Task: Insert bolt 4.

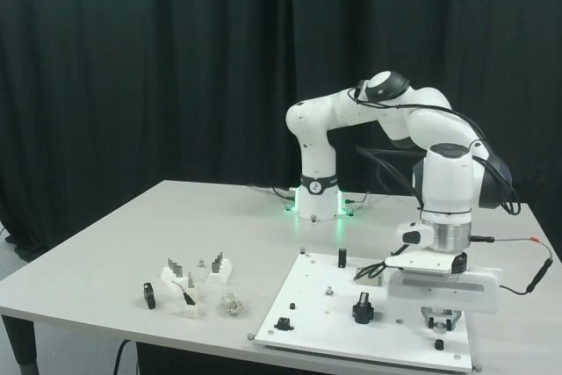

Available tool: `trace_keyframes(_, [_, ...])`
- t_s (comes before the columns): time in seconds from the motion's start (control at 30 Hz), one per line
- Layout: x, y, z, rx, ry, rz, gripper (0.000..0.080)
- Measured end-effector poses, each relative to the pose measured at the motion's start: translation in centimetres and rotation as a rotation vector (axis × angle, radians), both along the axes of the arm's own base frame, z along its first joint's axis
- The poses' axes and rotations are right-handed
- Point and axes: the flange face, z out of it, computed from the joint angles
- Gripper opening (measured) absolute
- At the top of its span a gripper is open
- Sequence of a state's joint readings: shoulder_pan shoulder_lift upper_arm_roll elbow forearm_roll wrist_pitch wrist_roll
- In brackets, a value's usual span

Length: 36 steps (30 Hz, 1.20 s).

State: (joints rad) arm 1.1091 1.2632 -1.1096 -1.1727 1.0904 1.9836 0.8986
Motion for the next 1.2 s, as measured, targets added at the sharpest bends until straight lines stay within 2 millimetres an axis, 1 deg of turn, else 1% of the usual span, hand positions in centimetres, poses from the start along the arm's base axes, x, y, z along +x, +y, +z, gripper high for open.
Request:
trace_keyframes(0.2, [0.1, 0.1, -0.3, -0.009, -0.005, 0.055, 0.0224])
trace_keyframes(0.5, [0.3, -0.2, -0.6, -0.026, -0.006, 0.186, 0.0224])
trace_keyframes(1.2, [1.4, -1.0, -0.6, -0.03, -0.009, 0.369, 0.0224])
